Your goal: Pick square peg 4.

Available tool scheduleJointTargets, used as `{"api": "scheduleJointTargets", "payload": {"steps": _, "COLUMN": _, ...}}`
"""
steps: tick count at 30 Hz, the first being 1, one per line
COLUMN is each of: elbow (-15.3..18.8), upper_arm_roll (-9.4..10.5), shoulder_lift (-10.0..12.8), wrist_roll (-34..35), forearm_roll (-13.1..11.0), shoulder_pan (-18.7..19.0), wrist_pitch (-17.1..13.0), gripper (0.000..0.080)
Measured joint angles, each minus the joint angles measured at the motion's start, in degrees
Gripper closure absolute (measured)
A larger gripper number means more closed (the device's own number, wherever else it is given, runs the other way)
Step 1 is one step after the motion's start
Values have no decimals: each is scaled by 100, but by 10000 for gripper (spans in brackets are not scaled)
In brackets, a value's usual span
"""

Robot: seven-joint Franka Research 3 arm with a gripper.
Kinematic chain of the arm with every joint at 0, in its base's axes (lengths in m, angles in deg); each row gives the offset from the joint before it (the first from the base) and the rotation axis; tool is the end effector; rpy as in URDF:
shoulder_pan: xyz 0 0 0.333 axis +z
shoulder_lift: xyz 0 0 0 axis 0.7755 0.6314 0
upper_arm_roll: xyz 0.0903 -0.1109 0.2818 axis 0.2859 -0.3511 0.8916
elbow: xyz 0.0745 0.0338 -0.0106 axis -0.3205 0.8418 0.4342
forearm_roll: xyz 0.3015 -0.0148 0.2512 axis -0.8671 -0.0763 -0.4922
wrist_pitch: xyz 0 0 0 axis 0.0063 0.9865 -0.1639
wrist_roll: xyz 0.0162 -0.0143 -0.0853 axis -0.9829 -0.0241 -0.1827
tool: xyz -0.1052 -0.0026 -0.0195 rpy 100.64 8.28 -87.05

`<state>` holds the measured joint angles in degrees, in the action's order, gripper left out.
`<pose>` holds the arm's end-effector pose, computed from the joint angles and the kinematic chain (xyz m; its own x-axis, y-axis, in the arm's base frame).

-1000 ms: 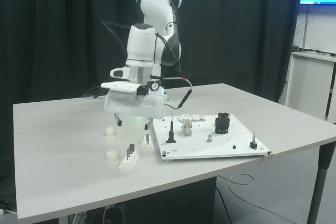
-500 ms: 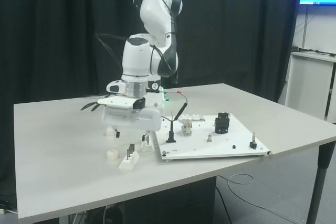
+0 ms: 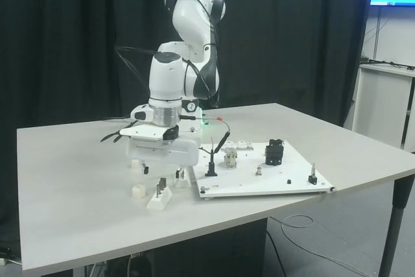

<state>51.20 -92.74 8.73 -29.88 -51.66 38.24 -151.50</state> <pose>0.5764 -0.3295 0.2326 0.2074 -0.9779 0.0258 -0.9773 -0.2059 0.0505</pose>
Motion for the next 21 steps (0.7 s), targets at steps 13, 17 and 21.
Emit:
{"api": "scheduleJointTargets", "payload": {"steps": 13, "elbow": 0, "upper_arm_roll": -16, "shoulder_lift": 120, "wrist_roll": 0, "forearm_roll": -106, "shoulder_pan": 0, "wrist_pitch": -49, "gripper": 3}}
{"api": "scheduleJointTargets", "payload": {"steps": 17, "elbow": 0, "upper_arm_roll": -16, "shoulder_lift": 152, "wrist_roll": 0, "forearm_roll": -120, "shoulder_pan": 0, "wrist_pitch": -80, "gripper": 3}}
{"api": "scheduleJointTargets", "payload": {"steps": 21, "elbow": 0, "upper_arm_roll": -16, "shoulder_lift": 177, "wrist_roll": 0, "forearm_roll": -127, "shoulder_pan": 0, "wrist_pitch": -112, "gripper": 3}}
